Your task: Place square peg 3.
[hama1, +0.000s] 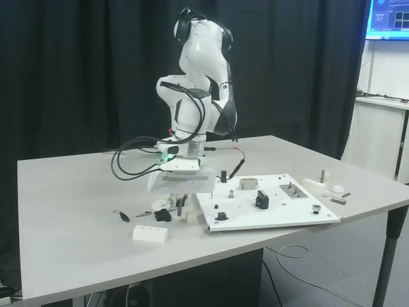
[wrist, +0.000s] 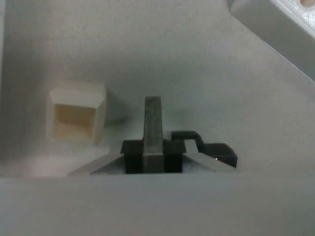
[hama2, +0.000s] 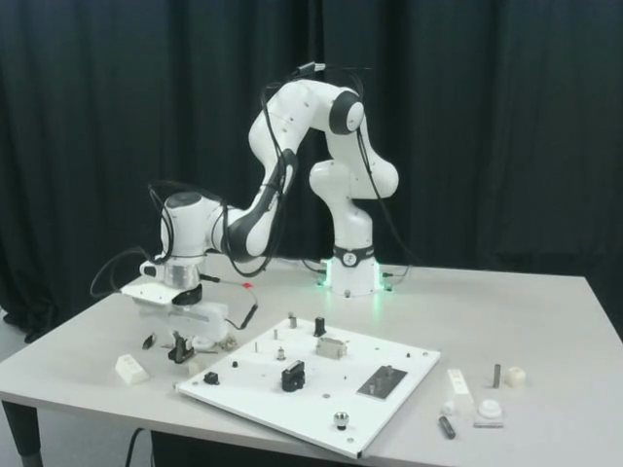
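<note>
— What is seen, taken from the largest thing down?

— A grey surface (hama1: 77, 192) is seen, with the white arm (hama2: 282, 146) bolted on it and a white board (hama2: 321, 389) of fittings laid flat near the front edge. The arm is bent forward and down, so that its wrist is held low over the surface just beside the board's edge, with the tool (wrist: 153, 156) pointed straight down.

— And the tool itself?

— It is closed on the square peg (wrist: 152, 123), a slim grey bar that is pinched between the two black fingers (wrist: 132, 156) and held upright, its free end directed at the surface. A small white block with a square socket (wrist: 76, 114) is seen close beside the peg's tip in the wrist view.

— Which step is judged to be in hand?

— The carrying step, it is thought: the peg is gripped and not yet seated. The socket is off to one side of the peg, so a short sideways shift would be called for, then a squared-up, straight descent.

— Can the peg's tip be said to touch the surface?

— That cannot be told.
</note>
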